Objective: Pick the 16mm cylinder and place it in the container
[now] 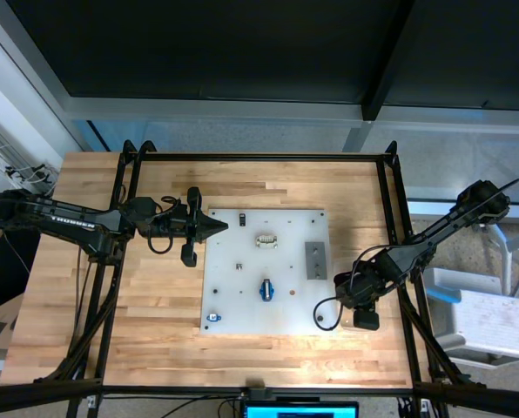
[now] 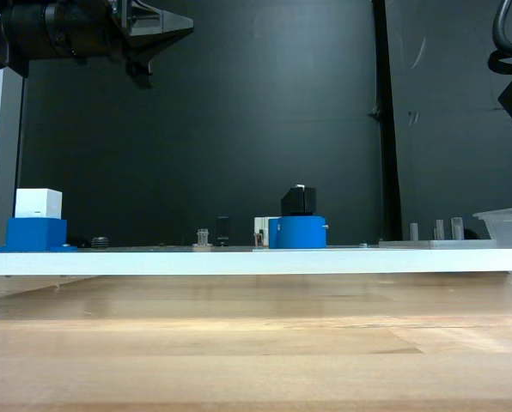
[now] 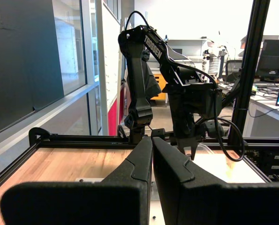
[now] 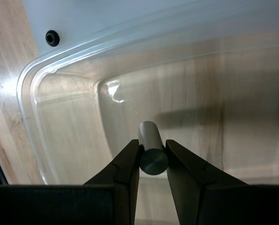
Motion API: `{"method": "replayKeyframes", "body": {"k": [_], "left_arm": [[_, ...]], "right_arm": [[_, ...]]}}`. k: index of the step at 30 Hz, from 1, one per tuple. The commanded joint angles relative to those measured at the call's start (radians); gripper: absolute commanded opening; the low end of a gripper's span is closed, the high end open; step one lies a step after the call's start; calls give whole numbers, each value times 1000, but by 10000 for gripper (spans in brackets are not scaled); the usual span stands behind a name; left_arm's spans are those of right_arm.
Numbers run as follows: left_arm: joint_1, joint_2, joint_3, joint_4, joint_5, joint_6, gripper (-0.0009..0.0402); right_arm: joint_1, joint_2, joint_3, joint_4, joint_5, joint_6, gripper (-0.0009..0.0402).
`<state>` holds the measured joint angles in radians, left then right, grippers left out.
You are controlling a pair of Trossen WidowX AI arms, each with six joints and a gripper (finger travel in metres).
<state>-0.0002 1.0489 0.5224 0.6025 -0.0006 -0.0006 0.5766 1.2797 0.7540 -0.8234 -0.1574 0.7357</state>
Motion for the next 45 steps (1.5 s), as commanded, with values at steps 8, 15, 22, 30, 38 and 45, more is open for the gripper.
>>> {"method": "replayKeyframes", "body": {"k": [8,15,22,30,38,45], "left_arm": [[0,0,0,0,0,0,0],[0,0,0,0,0,0,0],[0,0,0,0,0,0,0],[0,0,0,0,0,0,0],[0,0,0,0,0,0,0],[0,0,0,0,0,0,0]], "right_arm": [[0,-1,1,-1,20,0,116],[0,-6,1,-1,45,9,156],[0,-6,1,-1,45,13,167],[0,-6,1,-1,44,15,166],[0,-6,1,-1,43,15,165],[0,-6,1,-1,42,16,165]]}}
